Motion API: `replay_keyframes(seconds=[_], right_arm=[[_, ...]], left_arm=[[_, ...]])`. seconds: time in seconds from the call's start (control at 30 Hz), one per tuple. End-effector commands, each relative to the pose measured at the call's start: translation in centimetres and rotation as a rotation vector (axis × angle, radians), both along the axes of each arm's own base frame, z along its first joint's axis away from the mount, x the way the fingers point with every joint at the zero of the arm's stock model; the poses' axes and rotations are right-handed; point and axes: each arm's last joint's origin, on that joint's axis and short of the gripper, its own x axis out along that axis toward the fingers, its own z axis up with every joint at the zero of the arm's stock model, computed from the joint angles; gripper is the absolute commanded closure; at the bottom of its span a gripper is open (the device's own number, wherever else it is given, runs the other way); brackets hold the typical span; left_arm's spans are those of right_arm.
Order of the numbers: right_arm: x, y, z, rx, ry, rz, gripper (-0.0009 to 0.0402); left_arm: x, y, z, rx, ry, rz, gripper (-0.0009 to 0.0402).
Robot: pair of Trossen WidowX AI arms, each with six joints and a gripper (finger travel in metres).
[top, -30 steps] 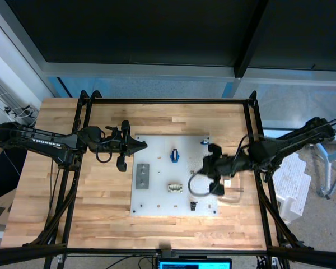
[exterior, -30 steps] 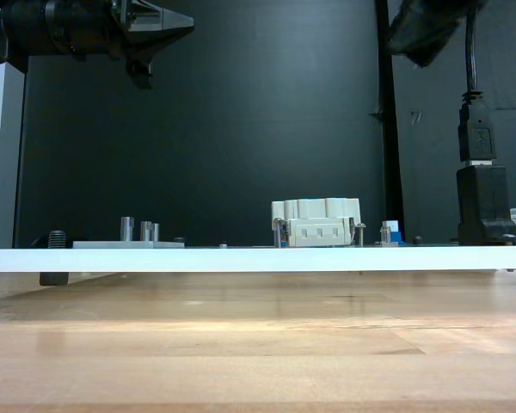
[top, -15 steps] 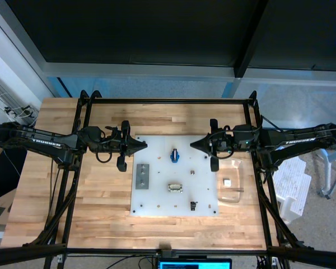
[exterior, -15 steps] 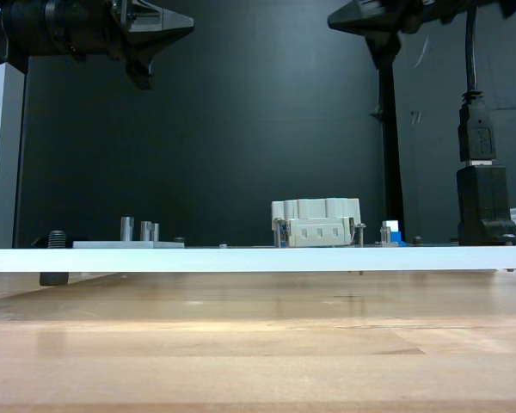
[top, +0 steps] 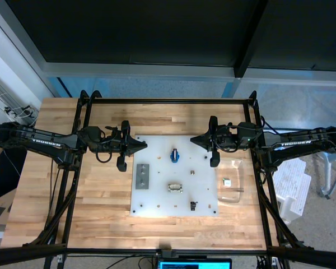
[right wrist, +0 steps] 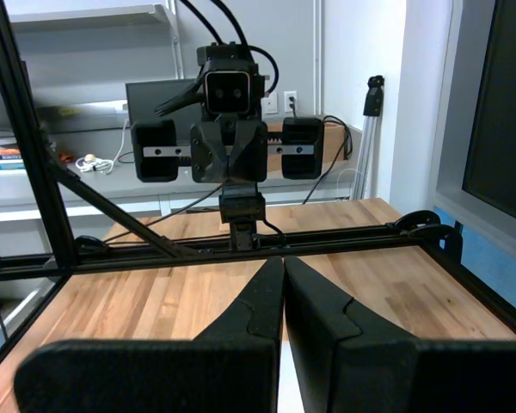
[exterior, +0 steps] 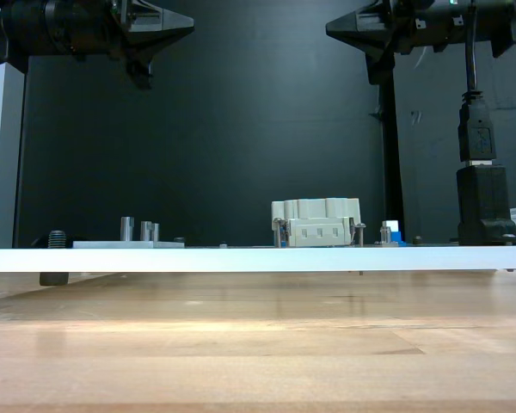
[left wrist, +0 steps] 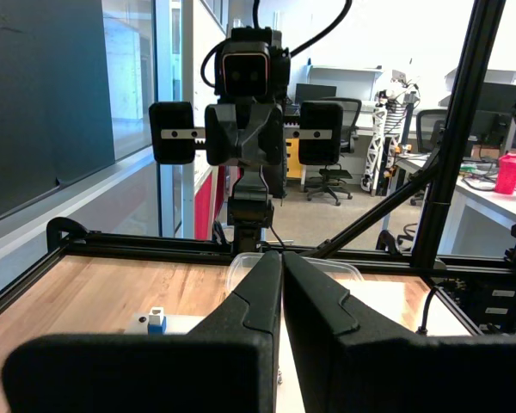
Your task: Pick the USB connector and install on taskboard
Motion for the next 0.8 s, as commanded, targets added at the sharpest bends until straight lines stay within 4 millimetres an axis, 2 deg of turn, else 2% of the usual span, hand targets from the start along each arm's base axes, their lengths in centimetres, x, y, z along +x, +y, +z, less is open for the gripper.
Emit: replay_keyframes(seconds=[0.03, 0.8], right_arm=[[0.00, 0.02, -0.23, 0.001, 0.005, 0.006, 0.0393], [-0.01, 0.06, -0.11, -0.001, 0.000, 0.009, 0.0393]], left_arm=[[0.01, 0.01, 0.00, 0.000, 0.000, 0.000, 0.0393], [0.01, 0.01, 0.00, 0.000, 0.000, 0.000, 0.0393]])
